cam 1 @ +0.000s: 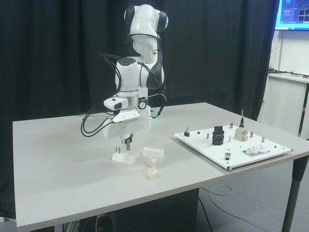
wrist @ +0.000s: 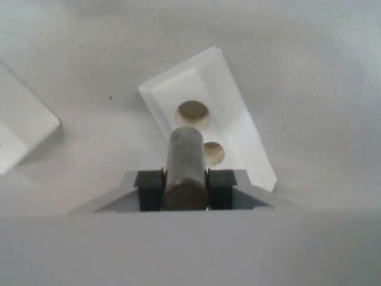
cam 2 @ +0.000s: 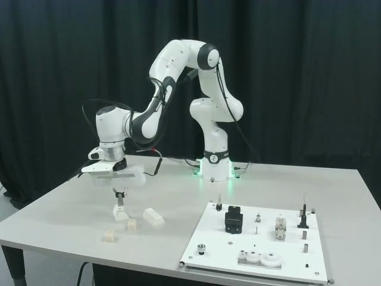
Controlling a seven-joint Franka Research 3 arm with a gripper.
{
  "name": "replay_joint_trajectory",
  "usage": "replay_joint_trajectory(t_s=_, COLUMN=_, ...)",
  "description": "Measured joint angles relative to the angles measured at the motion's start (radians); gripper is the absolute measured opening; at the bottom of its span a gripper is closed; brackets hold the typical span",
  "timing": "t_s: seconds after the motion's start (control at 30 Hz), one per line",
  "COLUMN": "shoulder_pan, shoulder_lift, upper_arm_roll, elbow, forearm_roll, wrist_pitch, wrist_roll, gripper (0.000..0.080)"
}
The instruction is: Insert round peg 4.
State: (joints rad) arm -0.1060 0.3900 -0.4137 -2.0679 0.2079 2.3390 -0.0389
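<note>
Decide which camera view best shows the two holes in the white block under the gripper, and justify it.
The wrist view: both holes in the white block show clearly, beyond the peg held in the gripper. In both room views the block is small and its holes cannot be made out.

Four white blocks (cam 2: 153, 217), one white board (cam 2: 262, 241) — one peg (wrist: 186, 170).

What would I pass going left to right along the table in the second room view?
Small white block → gripper holding the peg over the white holed block → long white block → white board of black and grey parts.
</note>
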Motion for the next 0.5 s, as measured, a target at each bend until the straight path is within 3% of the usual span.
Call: replay_joint_trajectory(t_s=0.5, shoulder_pan=0.03, shoulder_lift=-0.01, upper_arm_roll=-0.03, elbow=0.0, forearm_roll=0.0, wrist_pitch=-0.013, wrist_roll=0.005, gripper=0.0152)
